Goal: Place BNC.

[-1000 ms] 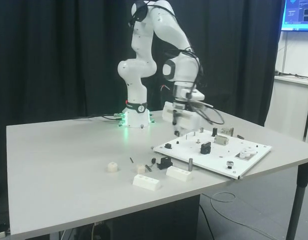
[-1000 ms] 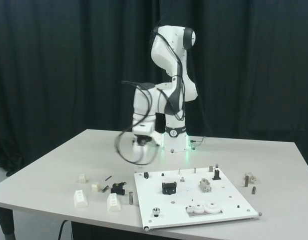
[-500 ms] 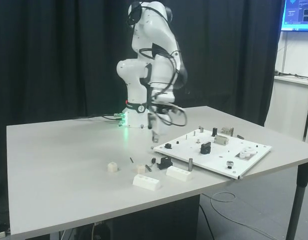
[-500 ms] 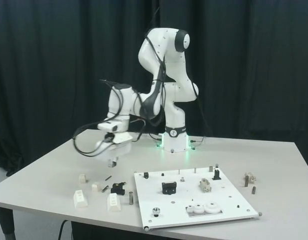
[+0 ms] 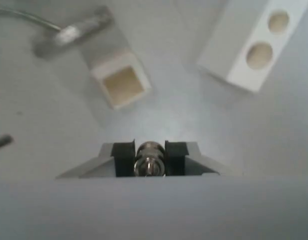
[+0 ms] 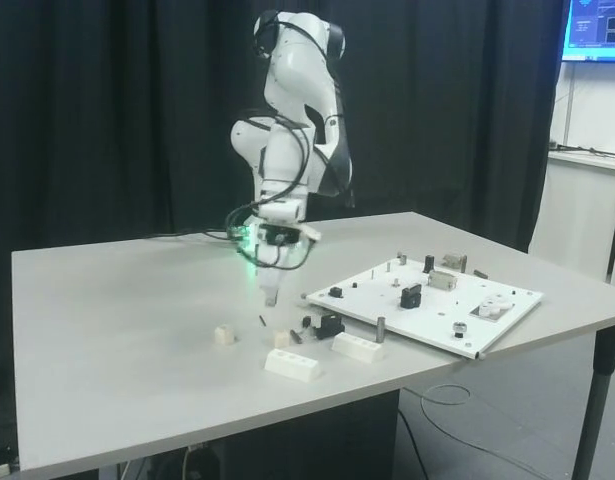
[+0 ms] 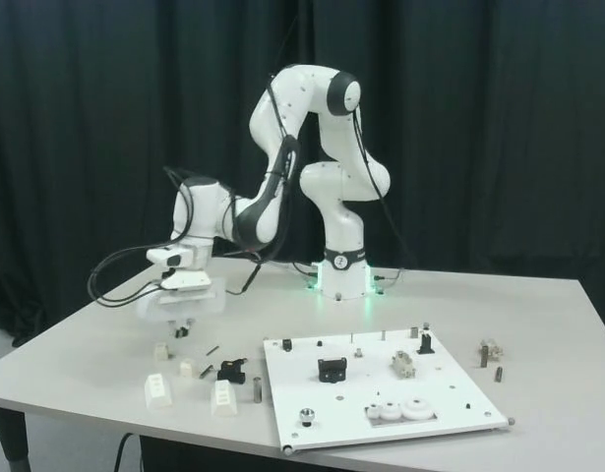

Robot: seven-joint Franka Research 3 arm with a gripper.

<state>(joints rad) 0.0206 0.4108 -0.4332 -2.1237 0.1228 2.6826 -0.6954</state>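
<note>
White robot arm's jaws (image 5: 150,159) grip a small grey metal BNC connector (image 5: 149,161), hovering above small white blocks (image 7: 189,368) near the grey bench (image 6: 117,300) front edge.

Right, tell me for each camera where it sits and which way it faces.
Wrist view: on the arm's wrist, looking down past the gripper shut on the BNC connector, over a square-holed white block and a two-hole white block.
First room view: off the table's front corner, facing the whole arm and white board.
Second room view: before the table's opposite long edge, facing the arm's base.
Both room views share the arm, board and white blocks.
</note>
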